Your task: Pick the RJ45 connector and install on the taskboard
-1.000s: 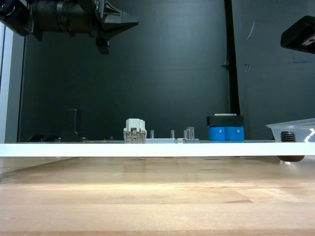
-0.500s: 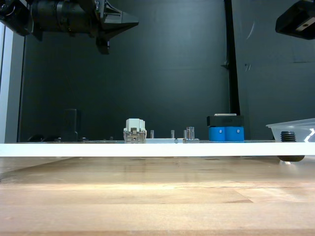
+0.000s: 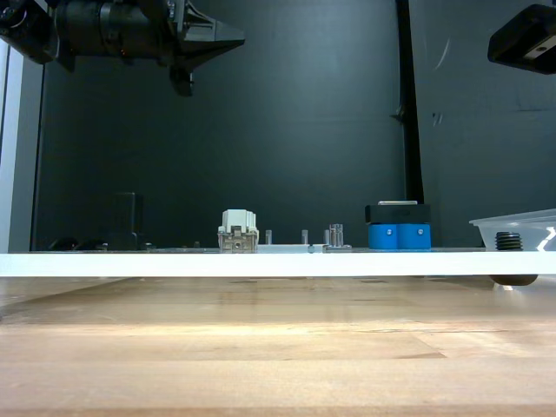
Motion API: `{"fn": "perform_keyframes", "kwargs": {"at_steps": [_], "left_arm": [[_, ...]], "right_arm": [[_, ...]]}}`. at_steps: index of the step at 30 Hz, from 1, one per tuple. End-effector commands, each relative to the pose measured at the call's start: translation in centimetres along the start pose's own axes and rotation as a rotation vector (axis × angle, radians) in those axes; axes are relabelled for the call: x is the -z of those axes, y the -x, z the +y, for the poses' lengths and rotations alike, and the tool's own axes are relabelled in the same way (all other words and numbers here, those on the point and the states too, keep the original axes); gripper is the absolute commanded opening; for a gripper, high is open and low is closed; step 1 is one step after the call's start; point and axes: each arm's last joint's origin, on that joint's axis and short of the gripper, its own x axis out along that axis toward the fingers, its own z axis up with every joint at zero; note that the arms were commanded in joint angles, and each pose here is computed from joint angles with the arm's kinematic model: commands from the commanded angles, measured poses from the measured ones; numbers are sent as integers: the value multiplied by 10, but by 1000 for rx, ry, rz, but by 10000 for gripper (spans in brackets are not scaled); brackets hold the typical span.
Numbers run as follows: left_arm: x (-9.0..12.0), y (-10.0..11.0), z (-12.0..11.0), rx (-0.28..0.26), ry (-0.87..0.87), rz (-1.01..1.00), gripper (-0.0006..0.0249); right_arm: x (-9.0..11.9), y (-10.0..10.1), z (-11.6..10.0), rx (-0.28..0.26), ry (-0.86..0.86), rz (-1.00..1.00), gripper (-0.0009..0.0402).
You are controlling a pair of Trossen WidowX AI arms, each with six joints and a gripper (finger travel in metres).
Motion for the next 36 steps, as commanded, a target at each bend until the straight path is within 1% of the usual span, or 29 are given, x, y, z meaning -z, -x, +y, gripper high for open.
{"fn": "perform_keyframes", "kwargs": {"at_steps": [1,36], "left_arm": [[0,0,0,0,0,0,0],[0,0,0,0,0,0,0]], "right_arm": [[1,-3,0,6,3,9,0],[5,-10,1,-3,9,12,0]]}}
